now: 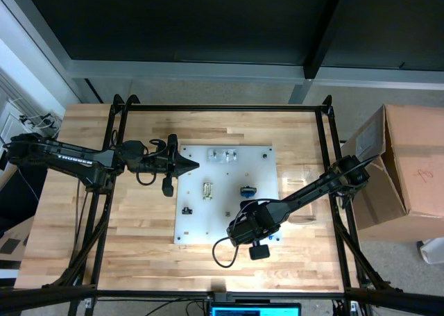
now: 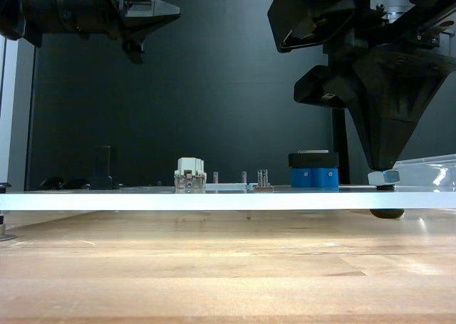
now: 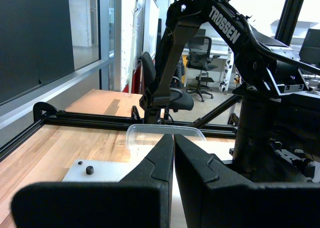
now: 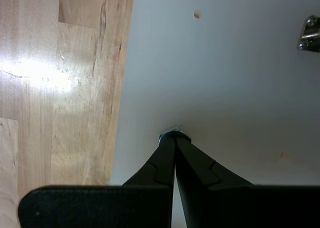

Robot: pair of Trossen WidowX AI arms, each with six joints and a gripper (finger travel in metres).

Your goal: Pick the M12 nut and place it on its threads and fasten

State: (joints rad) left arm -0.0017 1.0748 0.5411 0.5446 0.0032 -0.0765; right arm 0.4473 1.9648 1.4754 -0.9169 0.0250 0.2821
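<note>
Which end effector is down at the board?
The right end effector, shut on the silver nut atop its stud; the left end effector hangs high at left, shut.

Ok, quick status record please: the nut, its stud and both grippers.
nut: M12 nut on its stud, low, with only a sliver of black beneath it
right gripper: down at the white board's near right edge, fingers shut, tips on the nut's top
left gripper: high over the board's far left part, fingers shut, holding nothing
</note>
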